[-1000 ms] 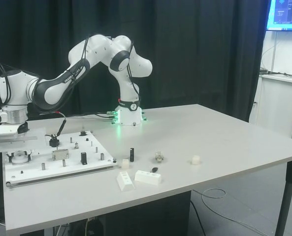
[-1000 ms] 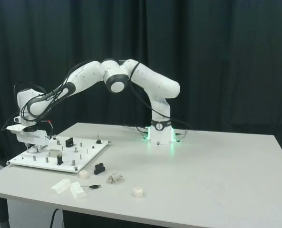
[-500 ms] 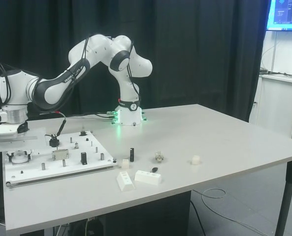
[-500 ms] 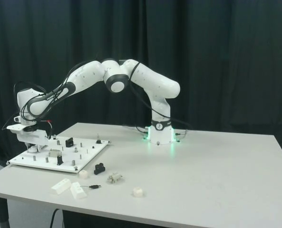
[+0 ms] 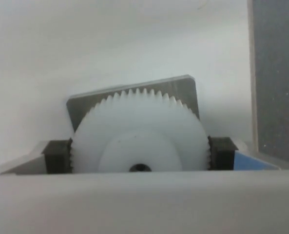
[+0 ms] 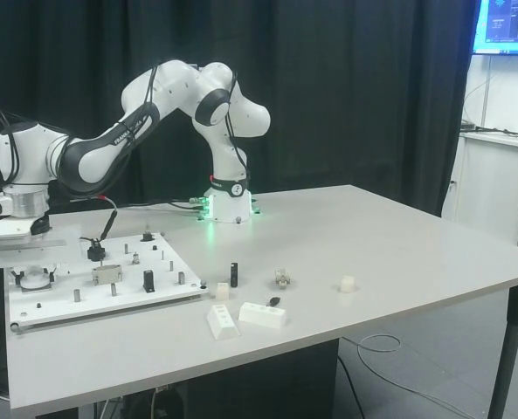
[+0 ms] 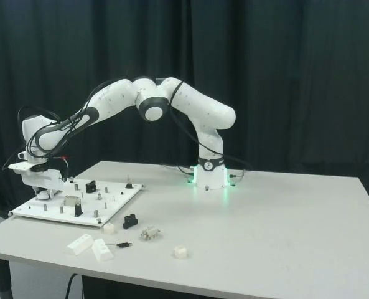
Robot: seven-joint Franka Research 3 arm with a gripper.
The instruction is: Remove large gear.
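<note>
A: How far along is it?

B: The pincer is pinching the large gear, one black pad against the toothed rim on each side. The gear sits at the far-left end of the white board, which lies on the left part of the bench.

A: Has it come off?

B: I can't tell whether it has cleared its peg. I'd say the grasp is made, while lifting it away is left.

A: Any writing?

B: Dark lettering runs along the forearm, too small to read.
</note>
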